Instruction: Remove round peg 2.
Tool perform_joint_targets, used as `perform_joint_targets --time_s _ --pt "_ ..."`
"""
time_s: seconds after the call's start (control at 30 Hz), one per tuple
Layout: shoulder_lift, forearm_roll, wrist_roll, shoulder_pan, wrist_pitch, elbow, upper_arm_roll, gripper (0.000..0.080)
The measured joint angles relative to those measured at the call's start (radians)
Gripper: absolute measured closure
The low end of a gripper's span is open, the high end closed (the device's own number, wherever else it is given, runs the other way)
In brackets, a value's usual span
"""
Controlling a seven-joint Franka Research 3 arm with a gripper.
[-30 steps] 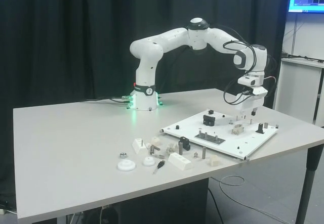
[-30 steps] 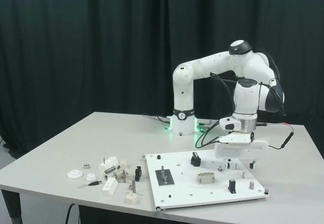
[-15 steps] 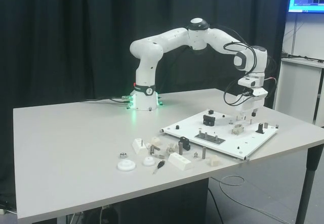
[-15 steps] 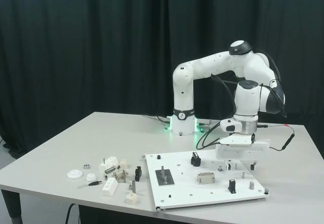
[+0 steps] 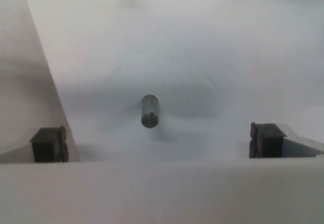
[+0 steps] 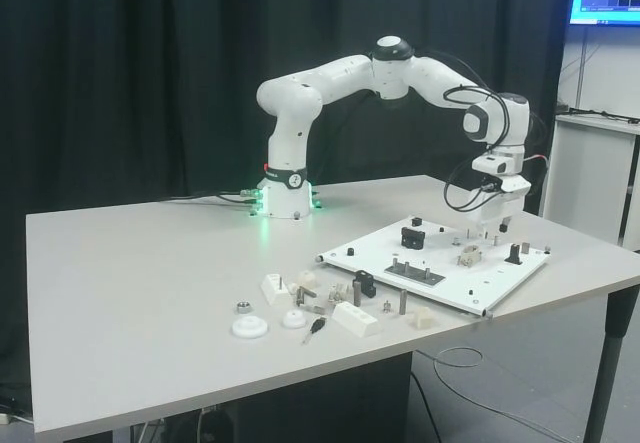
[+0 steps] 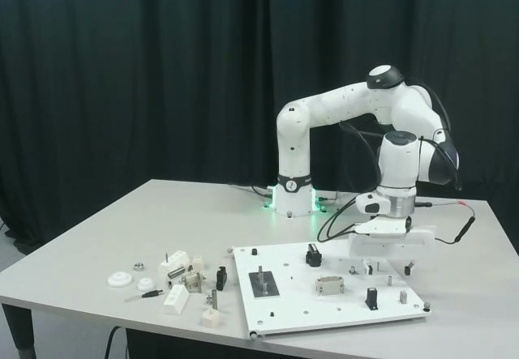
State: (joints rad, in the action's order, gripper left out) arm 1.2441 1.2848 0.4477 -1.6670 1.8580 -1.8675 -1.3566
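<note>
A small grey round peg (image 5: 150, 111) stands upright in the white board (image 5: 167, 42). My gripper (image 5: 158, 142) hangs above it, open, with the black fingertips (image 5: 49, 144) wide apart on either side and not touching it. From the second room view the gripper (image 7: 388, 267) hovers over the board's far right part, just above the short peg (image 7: 388, 279). In the first room view the gripper (image 6: 488, 228) sits low over the board (image 6: 470, 285).
The board also carries a black connector (image 7: 313, 255), a dark plate with an upright pin (image 7: 261, 283), a grey housing (image 7: 328, 284) and a black bracket (image 7: 372, 297). Several loose white and grey parts (image 7: 174, 282) lie on the grey table (image 7: 97, 245) beside it.
The gripper has shifted a little sideways over the board's far right part and risen slightly. Its fingers have stayed apart and nothing was picked up.
</note>
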Motion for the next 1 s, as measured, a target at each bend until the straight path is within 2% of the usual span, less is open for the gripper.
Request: perform_joint_targets --time_s 1.0 --pt "0.000 0.004 0.035 0.020 0.038 0.026 0.038 0.0003"
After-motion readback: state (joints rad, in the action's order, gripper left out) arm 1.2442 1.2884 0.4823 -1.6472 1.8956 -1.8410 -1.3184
